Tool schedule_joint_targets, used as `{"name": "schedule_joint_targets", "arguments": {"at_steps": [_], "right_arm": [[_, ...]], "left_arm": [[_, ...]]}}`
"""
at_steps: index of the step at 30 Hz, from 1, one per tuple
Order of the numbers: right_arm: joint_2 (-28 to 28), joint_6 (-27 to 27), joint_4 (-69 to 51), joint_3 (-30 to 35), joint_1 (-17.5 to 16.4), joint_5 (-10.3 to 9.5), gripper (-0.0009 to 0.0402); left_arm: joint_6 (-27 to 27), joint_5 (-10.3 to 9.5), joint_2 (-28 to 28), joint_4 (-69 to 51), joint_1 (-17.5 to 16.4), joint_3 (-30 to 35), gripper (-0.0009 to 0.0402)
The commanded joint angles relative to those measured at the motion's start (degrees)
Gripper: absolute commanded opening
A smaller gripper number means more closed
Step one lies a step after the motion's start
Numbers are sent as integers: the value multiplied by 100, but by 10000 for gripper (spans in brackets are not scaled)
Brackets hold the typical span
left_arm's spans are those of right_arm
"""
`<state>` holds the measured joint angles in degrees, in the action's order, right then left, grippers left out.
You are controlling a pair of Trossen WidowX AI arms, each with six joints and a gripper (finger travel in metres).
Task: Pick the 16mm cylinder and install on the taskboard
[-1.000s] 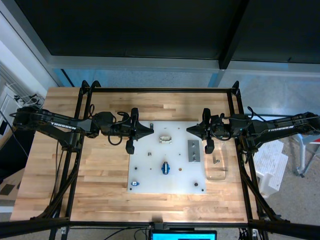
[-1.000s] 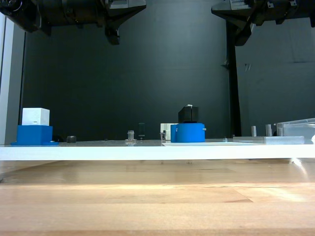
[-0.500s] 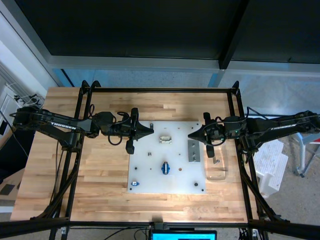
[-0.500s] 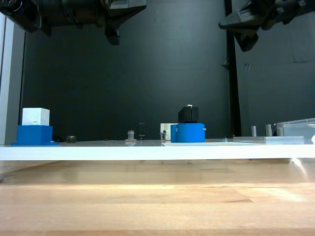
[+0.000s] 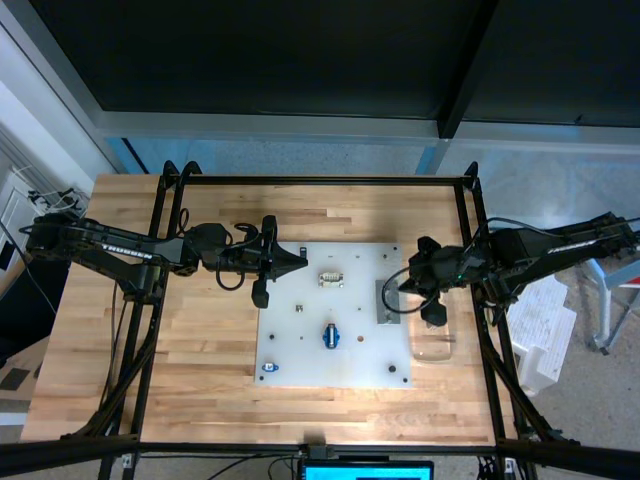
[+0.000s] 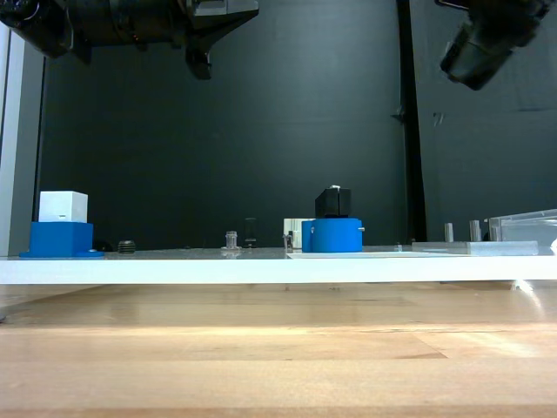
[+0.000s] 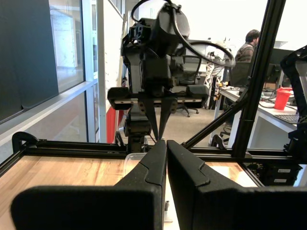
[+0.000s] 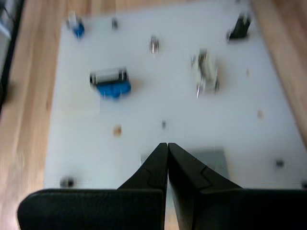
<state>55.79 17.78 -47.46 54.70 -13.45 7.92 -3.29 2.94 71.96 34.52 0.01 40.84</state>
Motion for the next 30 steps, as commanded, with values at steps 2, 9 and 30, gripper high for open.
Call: {"name": "schedule_joint_targets", "arguments": {"at_steps": [2, 9, 30], "right_arm": [[197, 153, -599, 181, -179, -9, 0], [293, 527, -1185, 197, -564, -35, 0], [293, 1204, -2562, 131, -1246, -11, 122]], "left_arm": [[2, 0, 2, 0, 0, 2, 0], [2, 0, 2, 0, 0, 2, 0], [2, 2, 2, 0, 0, 2, 0]]}}
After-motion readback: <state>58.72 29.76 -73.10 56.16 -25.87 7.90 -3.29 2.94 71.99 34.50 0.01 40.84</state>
